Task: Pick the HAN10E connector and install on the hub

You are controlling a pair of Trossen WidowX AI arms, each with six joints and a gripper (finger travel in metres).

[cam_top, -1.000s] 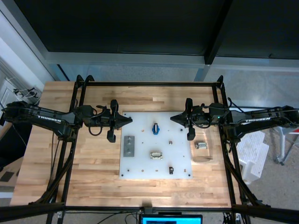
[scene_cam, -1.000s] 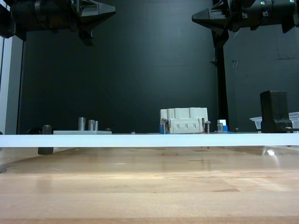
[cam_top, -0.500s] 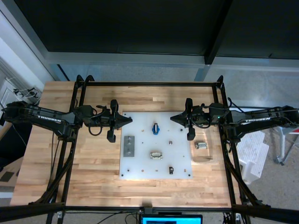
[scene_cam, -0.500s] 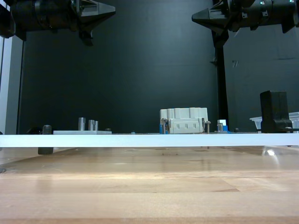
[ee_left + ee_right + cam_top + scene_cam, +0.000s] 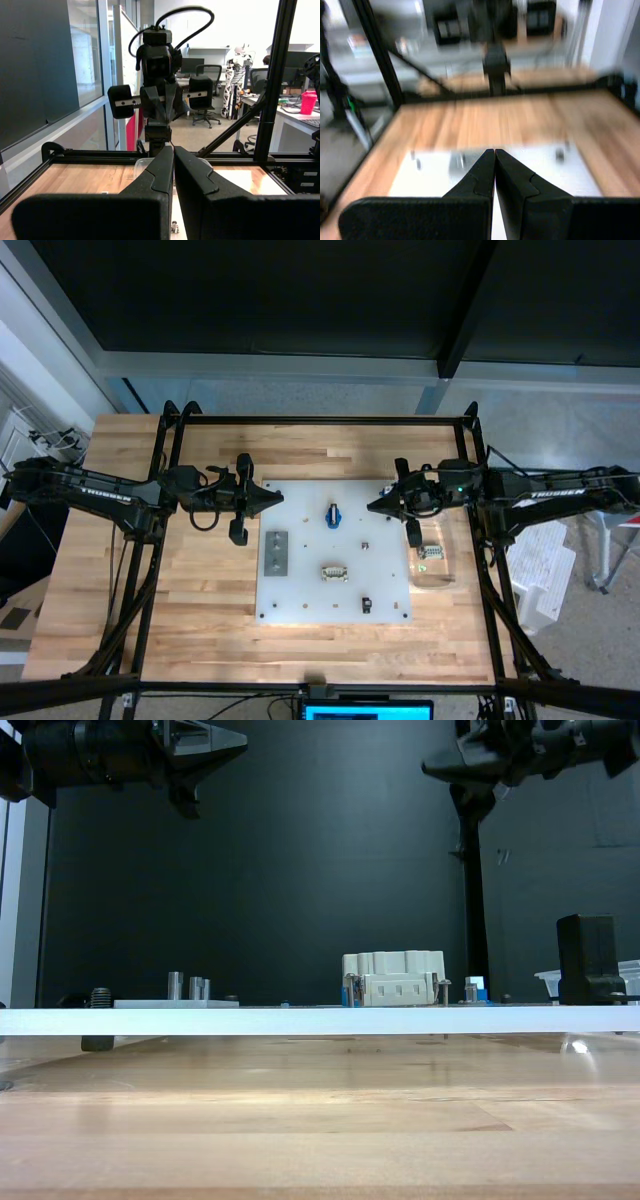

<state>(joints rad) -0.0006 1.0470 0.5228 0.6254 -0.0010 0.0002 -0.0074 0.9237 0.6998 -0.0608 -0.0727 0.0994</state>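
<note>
step: you had picked nothing yet, I think.
HAN10E connector point(image 5: 430, 552): lay in the clear tray point(image 5: 432, 582) by the bench's point(image 5: 200, 590) right edge.
hub point(image 5: 335, 573): sat on the white board point(image 5: 300, 600).
right gripper point(image 5: 369, 507): hung high near the tray, clenched, empty.
left gripper point(image 5: 281, 498): hung high at the board's left edge, clenched, empty.
next: you needed open right fingers over the connector.
views: only the high view showed the connector.

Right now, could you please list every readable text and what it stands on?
"TROSSEN": left arm; the left tool, shut, hangs above the board's far left.
"TROSSEN": right arm; the right tool, shut, hangs above the board's far right.
The connector and hub: any marks too small to read.
</note>
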